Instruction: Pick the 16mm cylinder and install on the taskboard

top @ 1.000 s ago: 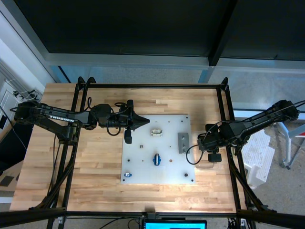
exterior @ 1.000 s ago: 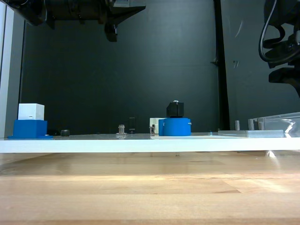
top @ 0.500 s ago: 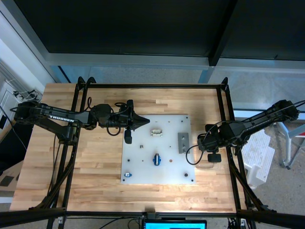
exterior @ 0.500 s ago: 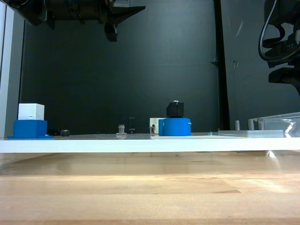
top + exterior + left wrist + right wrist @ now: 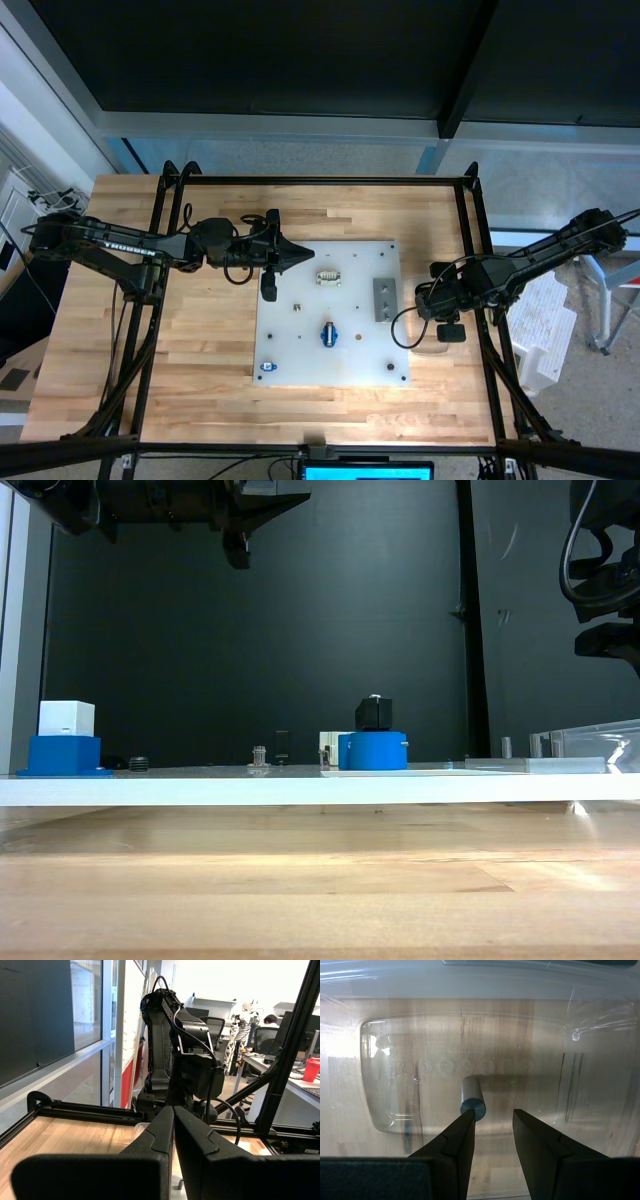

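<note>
Since a second ago, little had changed: the right arm had shifted a touch toward the right edge in the low view, and the left arm had not moved. The right gripper hung low over the clear plastic tray off the taskboard's right side, fingers spread. The 16mm cylinder lay on its side in the tray, its near end just at one fingertip; contact could not be judged. The left gripper was pressed together, held high over the taskboard's far left edge. The grey block and blue connector sat on the board. The surface was pale butcher-block wood, ringed by a black frame. The left wrist view showed glass partitions and office desks beyond, with a person seated far back.
</note>
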